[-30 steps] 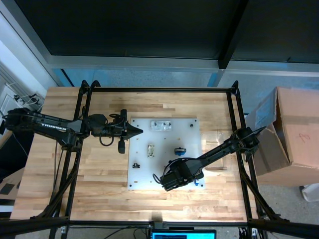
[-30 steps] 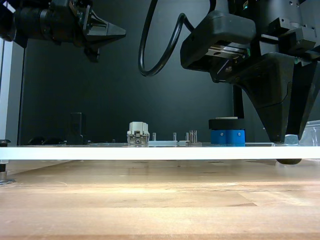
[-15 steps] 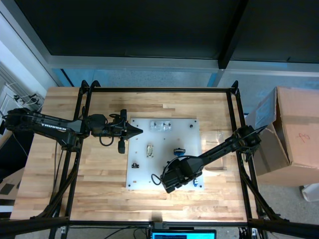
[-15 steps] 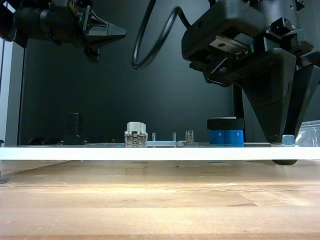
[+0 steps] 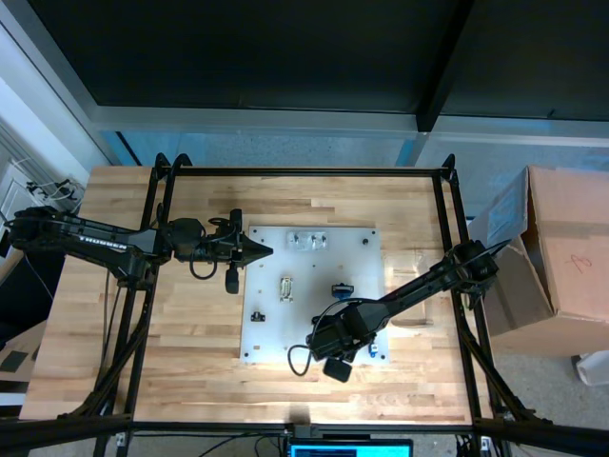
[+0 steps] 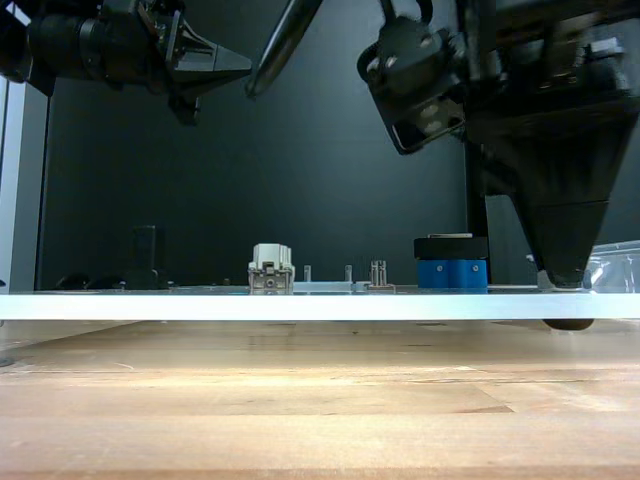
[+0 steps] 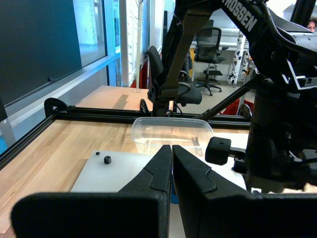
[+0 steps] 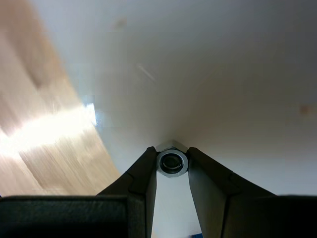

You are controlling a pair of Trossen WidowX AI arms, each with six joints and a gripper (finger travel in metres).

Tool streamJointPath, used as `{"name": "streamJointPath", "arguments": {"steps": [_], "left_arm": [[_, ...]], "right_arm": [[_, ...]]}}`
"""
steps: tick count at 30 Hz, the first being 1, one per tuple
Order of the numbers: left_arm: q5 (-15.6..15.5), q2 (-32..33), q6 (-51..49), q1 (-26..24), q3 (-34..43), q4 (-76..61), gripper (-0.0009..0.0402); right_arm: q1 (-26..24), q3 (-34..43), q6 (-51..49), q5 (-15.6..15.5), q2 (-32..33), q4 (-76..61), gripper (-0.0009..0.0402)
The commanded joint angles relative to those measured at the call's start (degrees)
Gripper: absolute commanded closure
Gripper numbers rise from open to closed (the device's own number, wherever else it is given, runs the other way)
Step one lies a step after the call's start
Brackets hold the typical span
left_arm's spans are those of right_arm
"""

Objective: Unfasten the M12 nut and place it in the container

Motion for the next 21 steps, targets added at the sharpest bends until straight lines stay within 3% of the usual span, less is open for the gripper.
{"name": "streamJointPath", "arguments": {"steps": [1, 12, 21], "left_arm": [[0.0, 0.0, 0.0, 0.0, 0.0, 0.0, 0.0393], [0.0, 0.0, 0.0, 0.0, 0.0, 0.0, 0.0393], [0.0, 0.0, 0.0, 0.0, 0.0, 0.0, 0.0393]], "right_arm": [[0.0, -0.2, -15.0, 0.1, 0.0, -1.4, 0.0373], [0.0, -0.2, -62.6, 0.0, -0.9, -2.9, 0.0373], [0.0, -0.2, -87.2, 0.0, -0.9, -2.9, 0.0373]]}}
